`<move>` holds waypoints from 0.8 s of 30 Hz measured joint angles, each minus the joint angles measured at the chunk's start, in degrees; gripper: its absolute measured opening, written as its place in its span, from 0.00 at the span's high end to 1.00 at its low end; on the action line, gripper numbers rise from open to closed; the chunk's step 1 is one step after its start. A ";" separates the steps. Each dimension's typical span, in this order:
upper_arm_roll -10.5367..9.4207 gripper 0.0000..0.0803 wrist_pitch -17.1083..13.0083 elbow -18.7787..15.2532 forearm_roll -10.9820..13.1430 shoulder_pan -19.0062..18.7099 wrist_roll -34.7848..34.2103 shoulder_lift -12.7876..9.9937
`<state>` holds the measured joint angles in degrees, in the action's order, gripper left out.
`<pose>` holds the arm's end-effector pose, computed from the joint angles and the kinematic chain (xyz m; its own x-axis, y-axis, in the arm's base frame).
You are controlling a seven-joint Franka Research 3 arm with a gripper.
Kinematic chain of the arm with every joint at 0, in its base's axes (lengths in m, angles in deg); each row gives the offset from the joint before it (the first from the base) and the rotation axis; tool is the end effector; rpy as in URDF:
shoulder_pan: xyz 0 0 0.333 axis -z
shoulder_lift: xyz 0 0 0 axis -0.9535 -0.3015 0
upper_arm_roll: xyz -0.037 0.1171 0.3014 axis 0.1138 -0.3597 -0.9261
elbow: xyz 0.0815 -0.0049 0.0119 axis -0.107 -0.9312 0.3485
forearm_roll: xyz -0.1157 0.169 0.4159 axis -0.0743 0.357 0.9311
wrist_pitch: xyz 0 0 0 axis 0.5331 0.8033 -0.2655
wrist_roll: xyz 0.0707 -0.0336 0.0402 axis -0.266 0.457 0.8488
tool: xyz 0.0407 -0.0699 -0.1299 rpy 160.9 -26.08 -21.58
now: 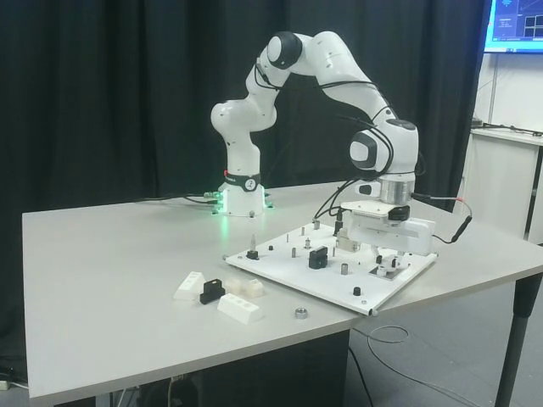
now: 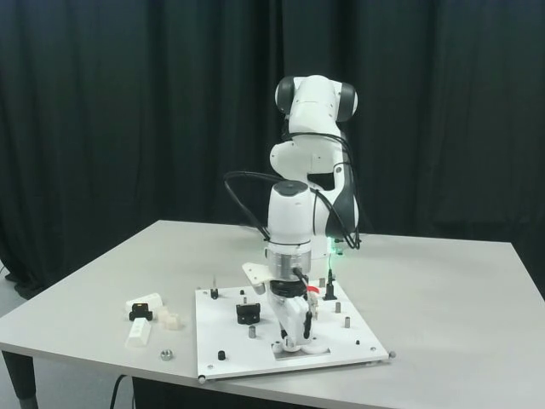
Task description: Remove medium gear.
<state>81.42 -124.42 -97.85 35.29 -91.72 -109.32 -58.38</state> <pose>0.7243 0.0787 0.1345 -0.2459 -0.9692 0.0162 -0.9681 0.2447 -0.0538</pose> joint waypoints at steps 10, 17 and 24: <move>0.06 0.65 0.62 0.07 0.65 0.16 -1.57 0.55; 0.32 0.65 1.20 0.27 0.65 0.30 -1.62 1.74; 0.69 0.65 3.05 0.30 0.65 0.30 -1.62 2.95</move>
<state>82.12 -121.37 -97.55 35.94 -91.41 -110.94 -55.43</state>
